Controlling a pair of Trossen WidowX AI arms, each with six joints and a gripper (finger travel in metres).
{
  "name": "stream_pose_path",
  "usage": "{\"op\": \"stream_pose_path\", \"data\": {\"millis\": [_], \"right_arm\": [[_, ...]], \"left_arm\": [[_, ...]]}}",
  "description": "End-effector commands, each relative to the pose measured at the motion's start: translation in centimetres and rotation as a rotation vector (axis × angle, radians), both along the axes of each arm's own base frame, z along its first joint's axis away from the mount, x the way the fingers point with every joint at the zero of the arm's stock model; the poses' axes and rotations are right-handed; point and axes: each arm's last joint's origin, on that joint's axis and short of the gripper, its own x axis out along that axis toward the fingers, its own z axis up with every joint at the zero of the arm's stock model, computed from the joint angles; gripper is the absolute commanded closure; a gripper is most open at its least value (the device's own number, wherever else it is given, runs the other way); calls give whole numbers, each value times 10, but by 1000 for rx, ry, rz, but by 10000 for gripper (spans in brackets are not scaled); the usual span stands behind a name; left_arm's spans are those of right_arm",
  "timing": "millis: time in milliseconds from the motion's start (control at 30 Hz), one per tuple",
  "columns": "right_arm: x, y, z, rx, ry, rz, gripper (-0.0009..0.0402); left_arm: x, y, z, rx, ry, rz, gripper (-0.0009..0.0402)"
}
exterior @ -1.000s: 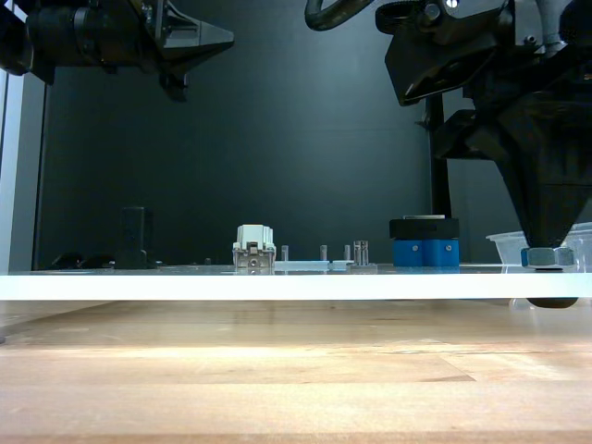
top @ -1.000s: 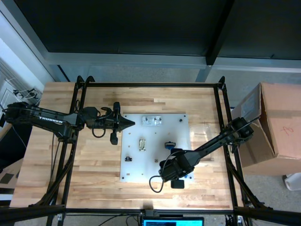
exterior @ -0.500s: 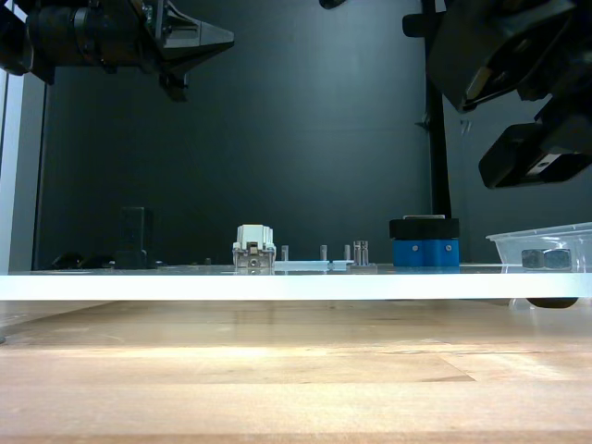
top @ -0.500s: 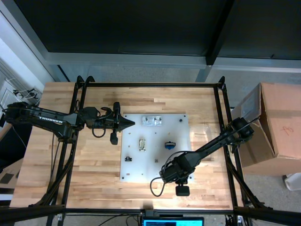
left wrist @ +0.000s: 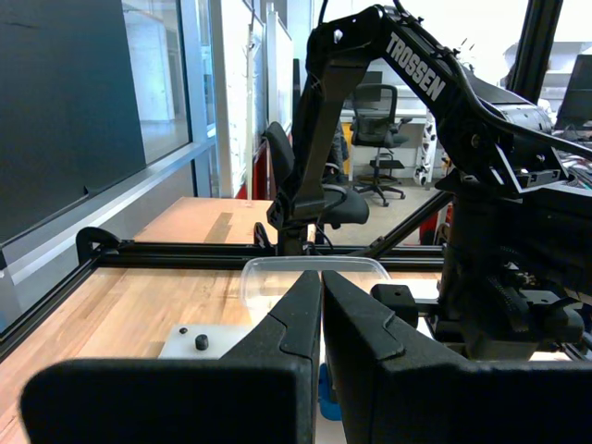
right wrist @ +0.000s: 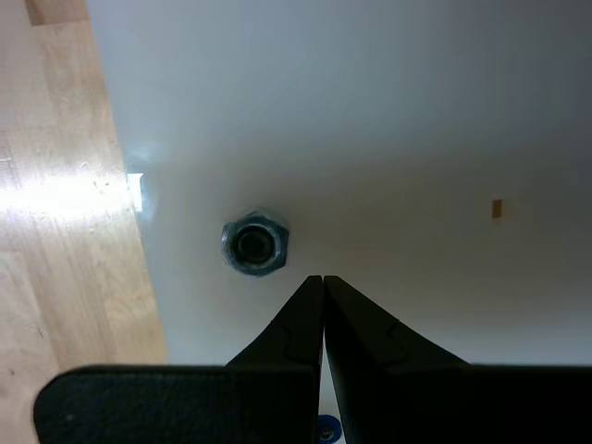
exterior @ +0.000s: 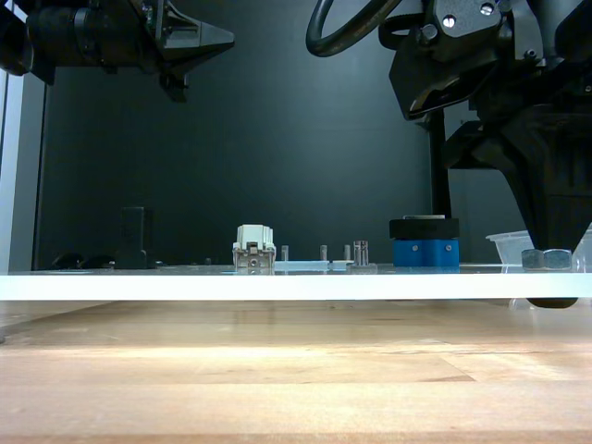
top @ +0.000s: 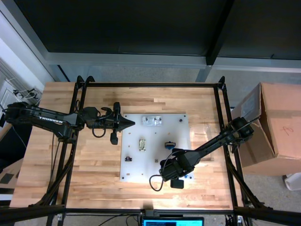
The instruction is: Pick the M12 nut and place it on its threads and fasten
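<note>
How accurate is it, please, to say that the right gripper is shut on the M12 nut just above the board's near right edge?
The right gripper is shut on nothing: the right wrist view shows the M12 nut standing free on the white board beside it. The left gripper hangs high, far left.

Overhead light glares off the wooden table (right wrist: 65, 190), while the low view is dim against a black backdrop.
</note>
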Motion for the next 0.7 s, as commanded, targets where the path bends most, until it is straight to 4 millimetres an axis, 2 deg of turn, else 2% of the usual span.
{"op": "stream_pose_path", "data": {"millis": [33,200,300,500,700], "right_arm": [[-1,-1,6,7,-17,11,393],[-3,-6,28,-3,-117,71,393],[0,-17,41,9,-182,73,394],[-4,-54,64,42,-352,71,393],[-22,-105,85,58,-571,62,393]], "left_arm": [[0,0,0,0,0,0,393],[0,0,0,0,-1,0,393],[0,0,0,0,-1,0,393],[0,0,0,0,0,0,393],[0,0,0,0,0,0,393]]}}
